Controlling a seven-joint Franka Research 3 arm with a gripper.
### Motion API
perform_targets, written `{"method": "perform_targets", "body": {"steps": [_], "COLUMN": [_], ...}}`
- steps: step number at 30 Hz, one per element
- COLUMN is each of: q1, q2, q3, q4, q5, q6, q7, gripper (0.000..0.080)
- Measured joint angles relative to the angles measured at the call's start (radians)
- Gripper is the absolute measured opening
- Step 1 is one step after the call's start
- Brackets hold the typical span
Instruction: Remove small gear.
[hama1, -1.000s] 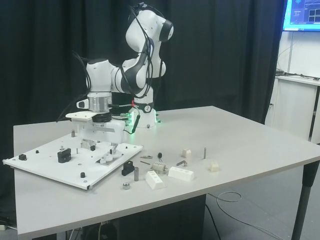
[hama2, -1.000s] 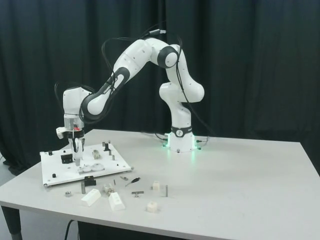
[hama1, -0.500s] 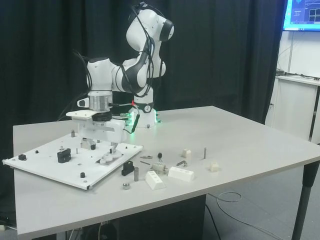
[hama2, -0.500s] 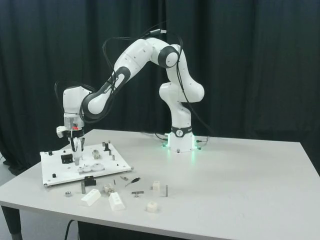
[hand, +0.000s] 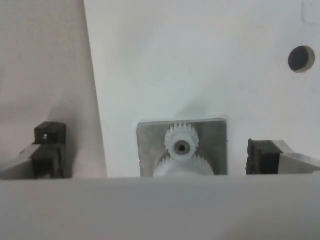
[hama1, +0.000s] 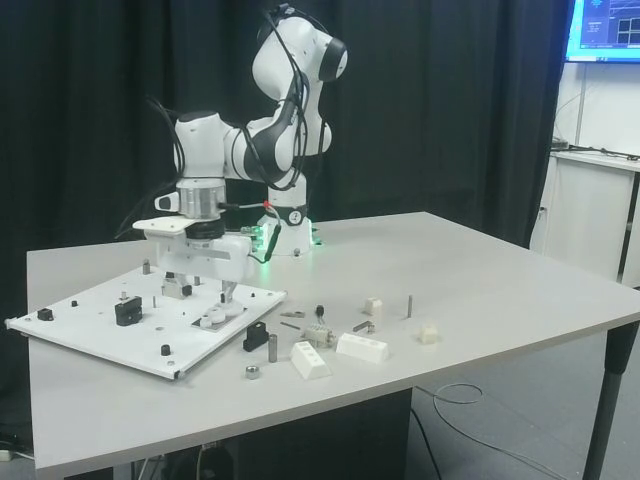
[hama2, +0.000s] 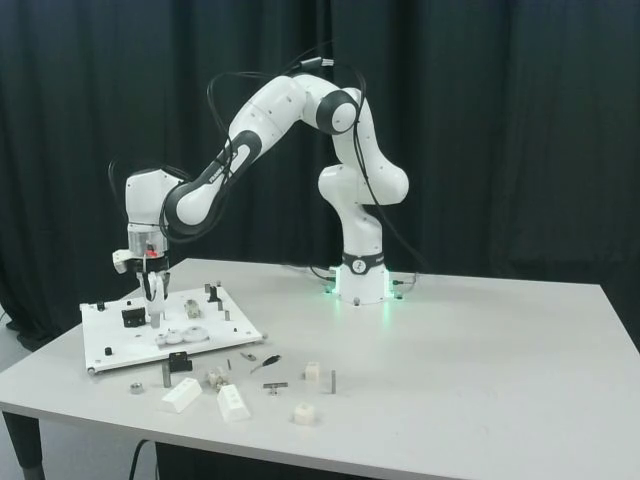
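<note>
Hovering over a white assembly board (hama1: 90, 320) on the grey table (hama1: 480, 270), the white arm (hama2: 290, 110) | gripper (hand: 155, 155) spread wide, empty | small gear (hand: 181, 138) on a grey metal plate (hand: 215, 137), meshed with a larger gear (hand: 181, 167), between the fingers (hand: 262, 156)

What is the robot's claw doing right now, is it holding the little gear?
Gripper: open and holding nothing; the small gear sits between its fingers, untouched, on the white board.
</note>
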Motion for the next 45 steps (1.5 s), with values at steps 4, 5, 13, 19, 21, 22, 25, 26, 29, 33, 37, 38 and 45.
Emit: {"method": "perform_targets", "body": {"steps": [4,5,13,19,21,22,25,26,29,33,37,38,45], "q1": [0.001,0.001,0.002,0.003,0.004,0.004,0.004,0.004,0.004,0.004,0.004,0.004,0.005], "q2": [-0.004,-0.005,-0.010,-0.011,-0.011,-0.011,-0.010,-0.010,-0.010,-0.008,-0.005,-0.004,0.011], "q3": [-0.003,-0.004,-0.007,-0.008,-0.009,-0.009,-0.009,-0.009,-0.009,-0.009,-0.007,-0.006,-0.001], "q4": [0.000,0.000,0.000,0.000,0.000,0.000,-0.002,-0.003,-0.006,-0.013,-0.022,-0.023,-0.027], "q5": [-0.005,-0.005,-0.006,-0.007,-0.007,-0.007,-0.007,-0.007,-0.007,-0.007,-0.007,-0.006,-0.004], "q6": [-0.007,-0.008,-0.011,-0.011,-0.011,-0.011,-0.011,-0.011,-0.010,-0.003,0.015,0.020,0.048], "q7": [0.001,0.001,0.002,0.003,0.003,0.005,0.012,0.013,0.018,0.031,0.052,0.056,0.081], "gripper": [0.0800,0.0800,0.0800,0.0800,0.0800,0.0800,0.0800,0.0800,0.0800,0.0800,0.0800,0.0800,0.0800]}}
